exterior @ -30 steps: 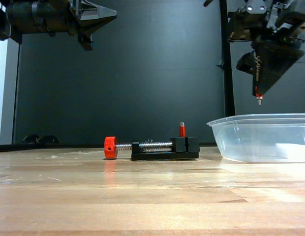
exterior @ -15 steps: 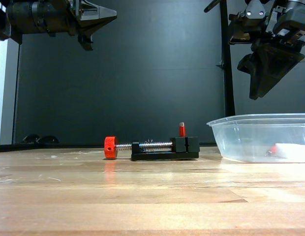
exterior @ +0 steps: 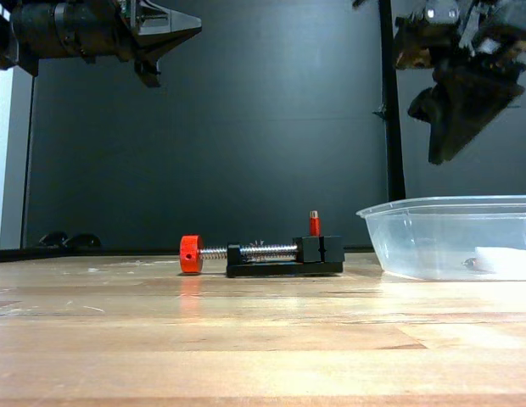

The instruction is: Remove the RCA connector from the receptacle and place in the container

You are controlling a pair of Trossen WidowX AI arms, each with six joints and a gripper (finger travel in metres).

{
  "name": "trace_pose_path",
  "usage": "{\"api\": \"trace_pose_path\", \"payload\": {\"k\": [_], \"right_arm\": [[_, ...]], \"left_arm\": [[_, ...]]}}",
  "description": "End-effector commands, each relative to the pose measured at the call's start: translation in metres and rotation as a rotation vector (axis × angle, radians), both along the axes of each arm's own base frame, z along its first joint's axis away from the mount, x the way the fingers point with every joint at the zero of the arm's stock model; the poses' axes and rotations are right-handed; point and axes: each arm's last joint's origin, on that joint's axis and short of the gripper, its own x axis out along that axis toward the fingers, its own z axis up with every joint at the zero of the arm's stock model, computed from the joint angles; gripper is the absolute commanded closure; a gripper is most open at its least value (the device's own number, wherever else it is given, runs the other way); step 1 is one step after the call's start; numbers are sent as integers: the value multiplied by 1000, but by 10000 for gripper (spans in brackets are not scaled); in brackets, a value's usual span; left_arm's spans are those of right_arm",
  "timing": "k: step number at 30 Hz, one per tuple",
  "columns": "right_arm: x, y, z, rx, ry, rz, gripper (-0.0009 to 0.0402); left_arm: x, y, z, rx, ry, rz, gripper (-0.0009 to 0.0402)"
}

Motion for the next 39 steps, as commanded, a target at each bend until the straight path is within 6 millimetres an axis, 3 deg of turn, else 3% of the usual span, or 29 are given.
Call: {"api": "trace_pose_path", "payload": {"k": [1,10,15,20,32,39], "right_arm": [[3,-7,16,-5,-64,7,309],[16,-42,51,10,-383,22,354],[25,-52,66,-36,-554,45,394],[30,-59,74,-48,-724,20,395],[25,-64,52,-23,-1061,26,393],[22,-64,42,-13,-1080,24,393]], "left_arm": [[0,0,0,0,0,0,393],[0,0,0,0,0,0,393],[0,0,0,0,0,0,393],[0,0,0,0,0,0,393],[0,0,0,0,0,0,393],[0,0,0,0,0,0,393]]}}
